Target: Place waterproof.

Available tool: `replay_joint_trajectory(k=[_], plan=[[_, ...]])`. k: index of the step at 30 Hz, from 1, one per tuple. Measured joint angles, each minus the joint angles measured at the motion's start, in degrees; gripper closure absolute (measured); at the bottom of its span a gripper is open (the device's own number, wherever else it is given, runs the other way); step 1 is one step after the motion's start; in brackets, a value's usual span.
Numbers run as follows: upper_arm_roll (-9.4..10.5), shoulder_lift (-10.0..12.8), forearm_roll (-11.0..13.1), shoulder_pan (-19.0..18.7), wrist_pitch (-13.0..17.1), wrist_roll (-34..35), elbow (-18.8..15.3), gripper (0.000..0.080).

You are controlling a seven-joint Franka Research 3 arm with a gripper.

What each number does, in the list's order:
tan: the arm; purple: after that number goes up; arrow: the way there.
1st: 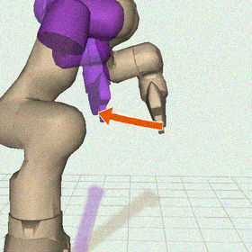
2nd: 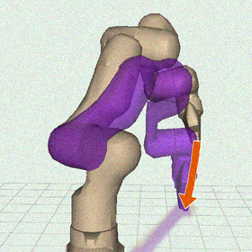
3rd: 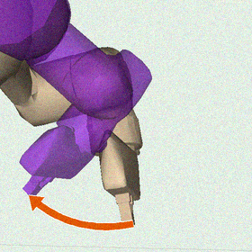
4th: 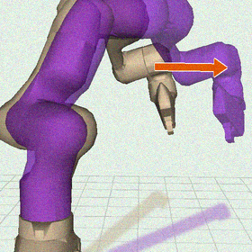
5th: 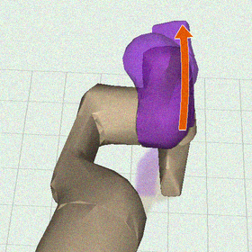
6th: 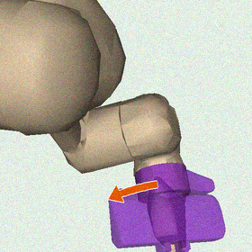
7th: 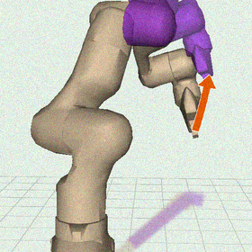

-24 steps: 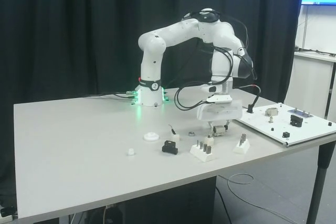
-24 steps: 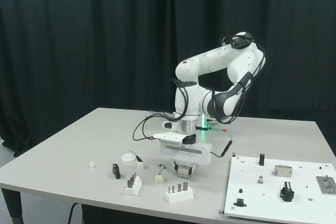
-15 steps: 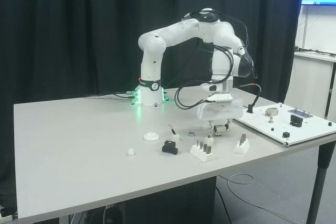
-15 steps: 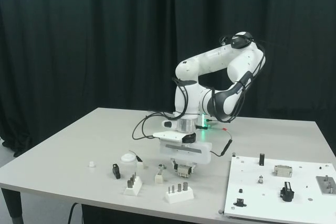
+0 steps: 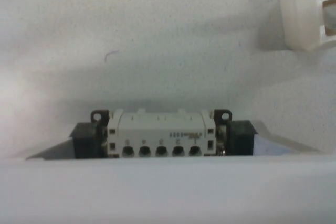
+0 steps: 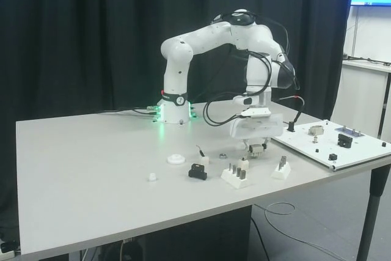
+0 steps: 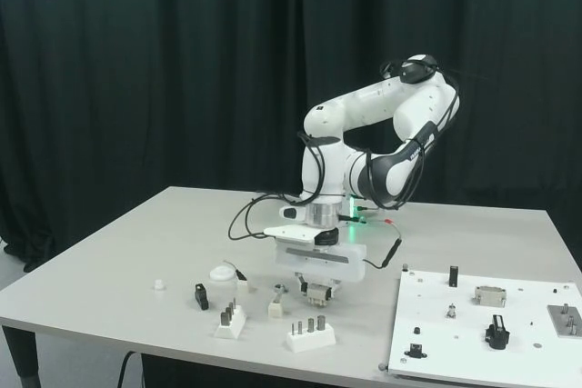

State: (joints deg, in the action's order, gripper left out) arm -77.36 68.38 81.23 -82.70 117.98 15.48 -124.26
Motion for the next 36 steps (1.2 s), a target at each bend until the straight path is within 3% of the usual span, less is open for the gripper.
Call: replay_joint_trajectory(k=[10,17,36], plan=[[-0.68,0.00,-0.06,0.00,-0.68,1.47,0.24,0.0290],[-1.13,0.00,-0.06,0.00,-1.00,8.11,0.36,0.0290],[-1.43,0.05,-0.27,0.00,-1.10,46.61,0.64,0.0290]])
